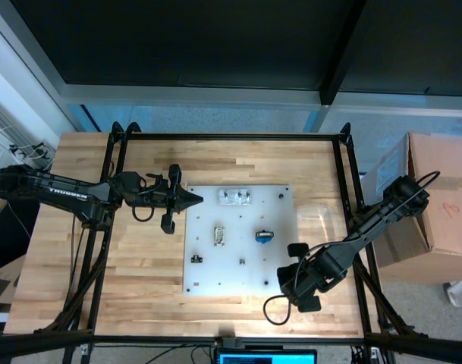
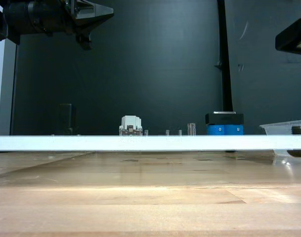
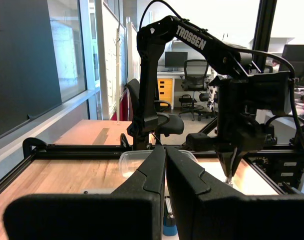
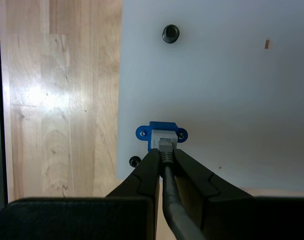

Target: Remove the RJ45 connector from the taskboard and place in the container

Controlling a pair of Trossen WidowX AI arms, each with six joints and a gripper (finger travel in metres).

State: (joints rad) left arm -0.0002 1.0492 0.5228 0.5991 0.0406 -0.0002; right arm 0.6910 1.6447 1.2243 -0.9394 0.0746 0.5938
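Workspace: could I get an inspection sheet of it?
Surface: wooden table, white task board on it.
Job's things: RJ45 connector held by right gripper, clear of its blue seat; clear container right of the board.
Clutter: white fitting on the board.
Grippers: left gripper shut, raised over the board's left edge; right gripper shut on the connector, raised.
Cables: cable trails from the connector.
Surroundings: cardboard box right of the table.

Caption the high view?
Left pincer, shut, over taskboard's left edge; right pincer over its near-right corner, holding the RJ45 connector clear of its seat.
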